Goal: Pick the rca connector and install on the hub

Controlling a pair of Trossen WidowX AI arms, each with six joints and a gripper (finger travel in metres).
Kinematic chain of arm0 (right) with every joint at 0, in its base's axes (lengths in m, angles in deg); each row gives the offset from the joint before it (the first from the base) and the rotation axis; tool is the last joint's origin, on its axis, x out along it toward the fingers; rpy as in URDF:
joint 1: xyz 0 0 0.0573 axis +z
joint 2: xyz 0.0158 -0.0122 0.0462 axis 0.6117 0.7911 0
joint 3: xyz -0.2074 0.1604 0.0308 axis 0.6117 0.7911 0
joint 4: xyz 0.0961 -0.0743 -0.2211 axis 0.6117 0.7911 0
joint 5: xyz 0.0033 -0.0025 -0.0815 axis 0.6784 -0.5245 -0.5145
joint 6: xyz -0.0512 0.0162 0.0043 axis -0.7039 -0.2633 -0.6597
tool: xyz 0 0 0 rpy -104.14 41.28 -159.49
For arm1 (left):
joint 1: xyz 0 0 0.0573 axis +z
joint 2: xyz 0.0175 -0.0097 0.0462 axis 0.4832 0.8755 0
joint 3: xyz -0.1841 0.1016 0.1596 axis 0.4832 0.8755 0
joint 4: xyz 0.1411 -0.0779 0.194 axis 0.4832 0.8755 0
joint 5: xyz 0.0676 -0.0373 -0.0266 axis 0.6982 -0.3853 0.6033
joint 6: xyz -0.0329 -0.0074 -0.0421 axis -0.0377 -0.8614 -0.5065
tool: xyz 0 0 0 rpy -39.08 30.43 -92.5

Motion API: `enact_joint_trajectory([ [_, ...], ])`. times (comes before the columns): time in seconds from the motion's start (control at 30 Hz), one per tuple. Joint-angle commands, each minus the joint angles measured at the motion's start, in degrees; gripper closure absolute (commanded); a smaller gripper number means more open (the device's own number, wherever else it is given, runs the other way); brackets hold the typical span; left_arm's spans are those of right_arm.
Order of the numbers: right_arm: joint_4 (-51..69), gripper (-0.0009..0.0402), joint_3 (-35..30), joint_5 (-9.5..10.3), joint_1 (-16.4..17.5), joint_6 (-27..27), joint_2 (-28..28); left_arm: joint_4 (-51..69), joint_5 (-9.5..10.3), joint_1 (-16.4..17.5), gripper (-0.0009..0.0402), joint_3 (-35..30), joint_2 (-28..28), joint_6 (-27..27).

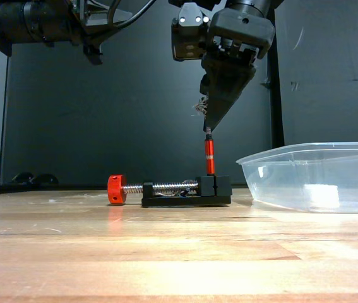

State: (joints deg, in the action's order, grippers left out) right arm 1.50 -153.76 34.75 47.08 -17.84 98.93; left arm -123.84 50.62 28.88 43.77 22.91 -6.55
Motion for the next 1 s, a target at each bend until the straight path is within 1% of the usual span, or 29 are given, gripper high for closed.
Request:
enact_joint_trajectory([
  [0.03, -0.4, 0.0206, 1.1, 0.0, 0.0, -1.0, -2.6, 0.0, 0.0, 0.0, 0.0393, 0.0, 0.0, 0.0],
  [0.13, -2.9, 0.0205, 4.8, 0.0, 0.0, -1.5, -6.1, 0.0, 0.0, 0.0, 0.0393, 0.0, 0.0, 0.0],
  [0.27, -9.5, 0.0206, 11.0, 0.0, 0.0, -1.5, -11.9, 0.0, 0.0, 0.0, 0.0393, 0.0, 0.0, 0.0],
  [0.4, -16.7, 0.0221, 17.0, -0.37, -0.1, -1.5, -18.4, 0.0, 0.0, 0.0, 0.0393, 0.0, 0.0, 0.0],
  [0.47, -20.6, 0.0234, 19.7, -1.51, -0.1, -2.0, -21.4, 0.0, 0.0, 0.0, 0.0393, 0.0, 0.0, 0.0],
  [0.5, -22.7, 0.0241, 21.1, -1.68, -0.1, -2.5, -22.9, 0.0, 0.0, 0.0, 0.0393, 0.0, 0.0, 0.0],
  [0.67, -33.0, 0.0287, 27.2, -1.53, -0.9, -3.5, -29.5, 0.0, 0.0, 0.0, 0.0393, 0.0, 0.0, 0.0],
  [0.77, -38.6, 0.0315, 30.4, -1.49, -1.9, -5.4, -32.6, 0.0, 0.0, 0.0, 0.0393, 0.0, 0.0, 0.0],
  [0.83, -42.0, 0.0334, 32.3, -1.49, -2.6, -6.2, -34.1, 0.0, 0.0, 0.0, 0.0393, 0.0, 0.0, 0.0],
  [1.0, -51.5, 0.0379, 37.3, -0.61, -4.7, -7.6, -38.0, 0.0, 0.0, 0.0, 0.0393, 0.0, 0.0, 0.0],
])
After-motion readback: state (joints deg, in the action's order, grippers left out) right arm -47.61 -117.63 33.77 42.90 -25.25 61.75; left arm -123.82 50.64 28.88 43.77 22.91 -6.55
